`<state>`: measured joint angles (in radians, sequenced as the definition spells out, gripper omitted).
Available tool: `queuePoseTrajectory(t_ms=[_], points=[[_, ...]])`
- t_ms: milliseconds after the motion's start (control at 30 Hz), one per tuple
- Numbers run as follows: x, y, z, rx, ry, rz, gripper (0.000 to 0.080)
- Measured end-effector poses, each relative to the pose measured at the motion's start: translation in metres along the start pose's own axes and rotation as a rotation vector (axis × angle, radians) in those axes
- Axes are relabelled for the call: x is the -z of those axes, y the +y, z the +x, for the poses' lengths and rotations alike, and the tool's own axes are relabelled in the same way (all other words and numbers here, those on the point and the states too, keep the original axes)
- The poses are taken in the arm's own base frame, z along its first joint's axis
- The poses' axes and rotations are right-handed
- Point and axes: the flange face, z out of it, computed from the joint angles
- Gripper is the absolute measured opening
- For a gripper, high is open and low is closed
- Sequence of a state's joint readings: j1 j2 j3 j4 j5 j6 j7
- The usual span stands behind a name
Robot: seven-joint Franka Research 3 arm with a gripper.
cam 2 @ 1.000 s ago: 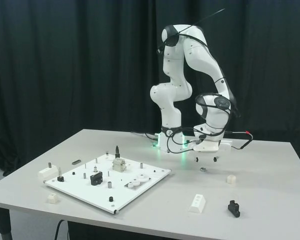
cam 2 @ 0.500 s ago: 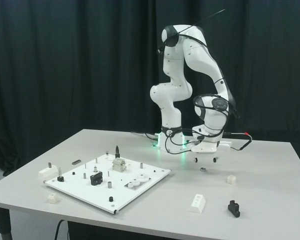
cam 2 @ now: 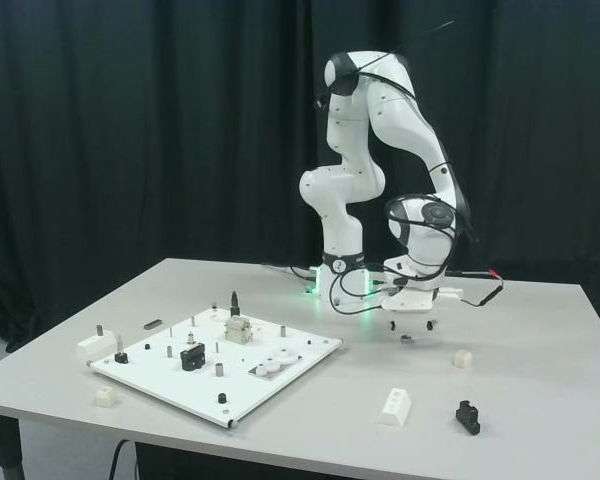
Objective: Pick bolt 4.
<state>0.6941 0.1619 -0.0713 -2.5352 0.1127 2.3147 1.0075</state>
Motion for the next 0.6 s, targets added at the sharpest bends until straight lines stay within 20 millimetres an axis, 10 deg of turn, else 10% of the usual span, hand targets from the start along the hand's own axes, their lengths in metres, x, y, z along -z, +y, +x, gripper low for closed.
queuePoseTrajectory(t_ms=[600], points=[[-0.013, -0.004, 0.002, 0.019, 0.007, -0.006, 0.08]])
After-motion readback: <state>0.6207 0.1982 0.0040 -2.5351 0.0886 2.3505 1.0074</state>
